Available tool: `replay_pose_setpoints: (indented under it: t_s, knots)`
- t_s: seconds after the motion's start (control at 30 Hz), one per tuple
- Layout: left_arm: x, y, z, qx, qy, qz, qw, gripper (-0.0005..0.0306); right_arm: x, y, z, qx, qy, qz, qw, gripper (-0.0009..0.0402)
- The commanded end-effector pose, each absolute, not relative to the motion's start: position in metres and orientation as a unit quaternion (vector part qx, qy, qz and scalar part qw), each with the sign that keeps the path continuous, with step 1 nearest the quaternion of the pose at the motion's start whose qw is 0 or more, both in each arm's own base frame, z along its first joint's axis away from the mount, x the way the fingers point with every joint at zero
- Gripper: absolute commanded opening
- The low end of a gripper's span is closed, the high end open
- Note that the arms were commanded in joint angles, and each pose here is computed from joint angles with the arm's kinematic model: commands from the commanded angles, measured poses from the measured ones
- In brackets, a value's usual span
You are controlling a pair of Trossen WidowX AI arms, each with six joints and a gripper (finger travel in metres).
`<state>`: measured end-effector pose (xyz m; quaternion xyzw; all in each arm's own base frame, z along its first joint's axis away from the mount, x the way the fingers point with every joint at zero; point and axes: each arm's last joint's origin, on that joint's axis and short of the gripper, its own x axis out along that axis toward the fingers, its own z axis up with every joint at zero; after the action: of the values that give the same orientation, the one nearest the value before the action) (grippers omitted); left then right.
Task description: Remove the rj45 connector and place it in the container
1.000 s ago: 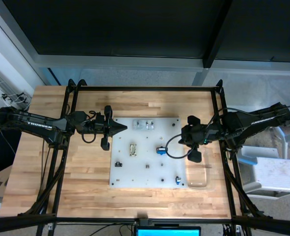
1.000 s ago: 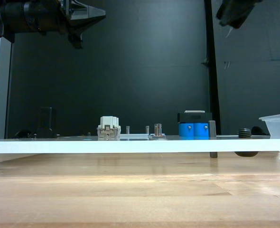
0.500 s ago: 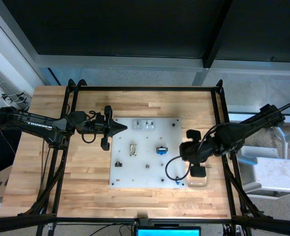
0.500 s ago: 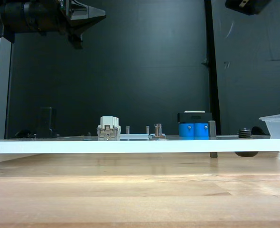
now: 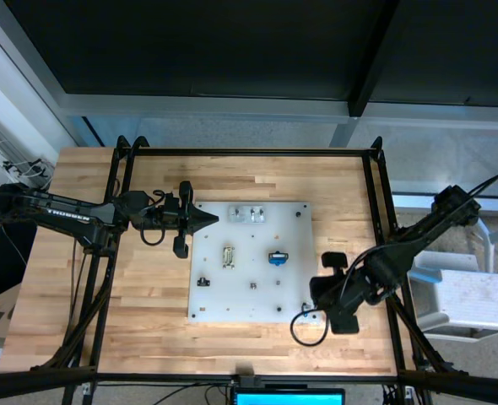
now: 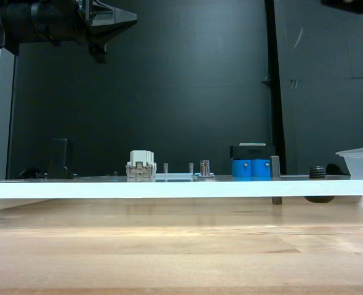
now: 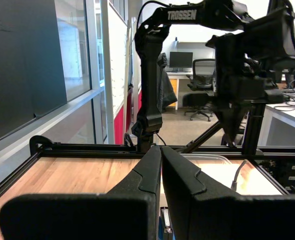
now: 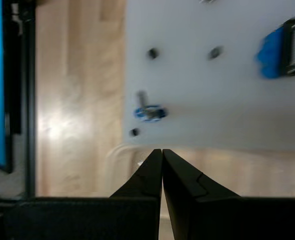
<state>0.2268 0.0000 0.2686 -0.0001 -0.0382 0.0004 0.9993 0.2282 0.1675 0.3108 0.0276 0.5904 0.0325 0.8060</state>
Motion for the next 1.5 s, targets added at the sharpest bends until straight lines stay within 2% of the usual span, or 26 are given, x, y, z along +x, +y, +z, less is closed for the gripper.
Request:
replay_pose_setpoints:
  t_s: [0.03,0.33,0.67,0.87,1.5]
  knots:
    - [0.2268,0.0001,0.2686,-0.0001,-0.0382,0.0004,0.99927,0.0001,0.231,0.172,0.305,0.045,0.597,0.016,0.801,0.0]
    - [0.2268,0.0,0.2686,-0.0001,-0.0382,0.0002,0.99927,0.0001,0.239,0.177,0.293,0.002,0.596,0.007,0.803,0.001]
    - [0.2269,0.0001,0.2685,-0.0001,-0.038,0.0004,0.99928,0.0001,0.247,0.185,0.28,-0.008,0.601,0.006,0.799,0.0134]
    - [0.2269,0.0,0.2685,-0.0001,-0.038,0.0002,0.99928,0.0001,0.25,0.188,0.27,-0.01,0.605,0.005,0.796,0.0178]
    - [0.2269,0.0,0.2685,-0.0001,-0.038,0.0002,0.99928,0.0001,0.255,0.192,0.227,-0.028,0.6,0.006,0.799,0.0184]
